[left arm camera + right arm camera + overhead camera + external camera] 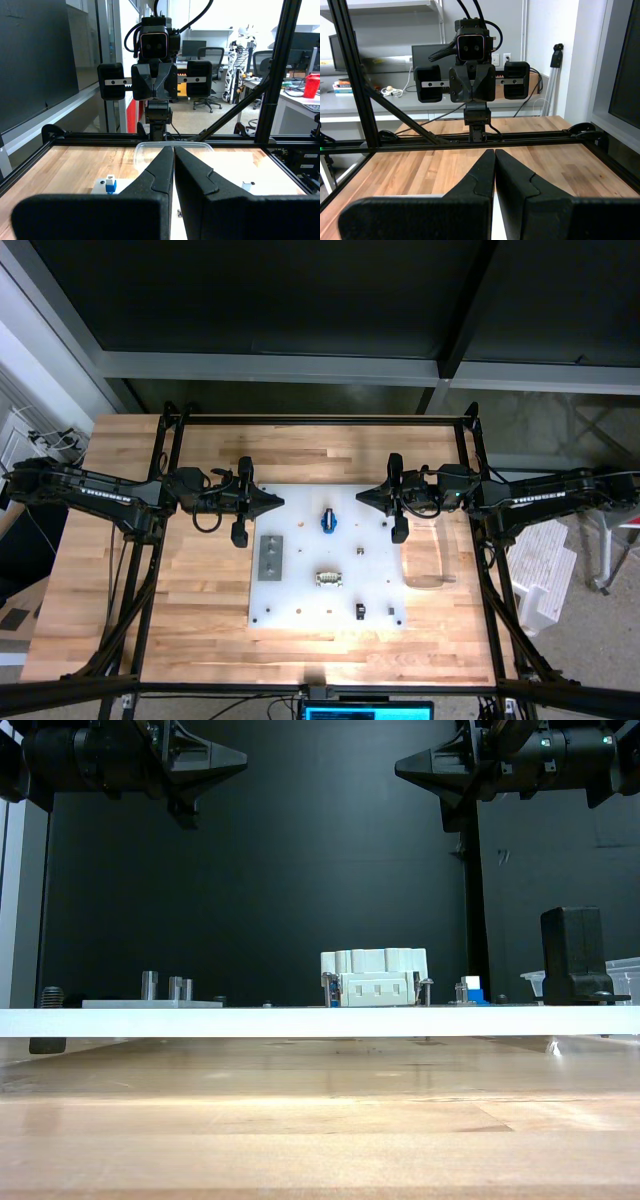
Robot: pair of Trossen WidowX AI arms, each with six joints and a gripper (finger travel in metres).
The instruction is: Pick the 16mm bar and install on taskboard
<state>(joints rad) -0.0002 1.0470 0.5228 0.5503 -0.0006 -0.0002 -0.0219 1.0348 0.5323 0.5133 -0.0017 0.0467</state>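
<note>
1. Left gripper (277, 502): held over the far left edge of the taskboard (300, 602), pointing inward. In its own wrist view the two fingers lie together, tips meeting, with nothing between them (173, 149).
2. Right gripper (361, 495): held over the far right part of the taskboard, pointing inward at the left gripper and well apart from it. Its fingers are likewise pressed together and carry nothing (495, 151).
3. Height: in the low view both grippers (243, 761) (399, 765) hang high above the taskboard (300, 1021), touching nothing.
4. Taskboard: a white square lying flat on the wooden table (140, 570). It bears a grey block (271, 556) at its left, a blue part (329, 521) toward the far side, a white connector (327, 581) near the middle and a black part (360, 612) near the front.
5. Pegs (149, 984): short upright posts standing on the grey block (150, 1004), seen in the low view.
6. Tray (429, 583): clear, resting on the table just beside the taskboard's right edge, under the right arm.
7. Bar: too small to pick out with certainty in any view, so its place cannot be told. Neither gripper holds it.
</note>
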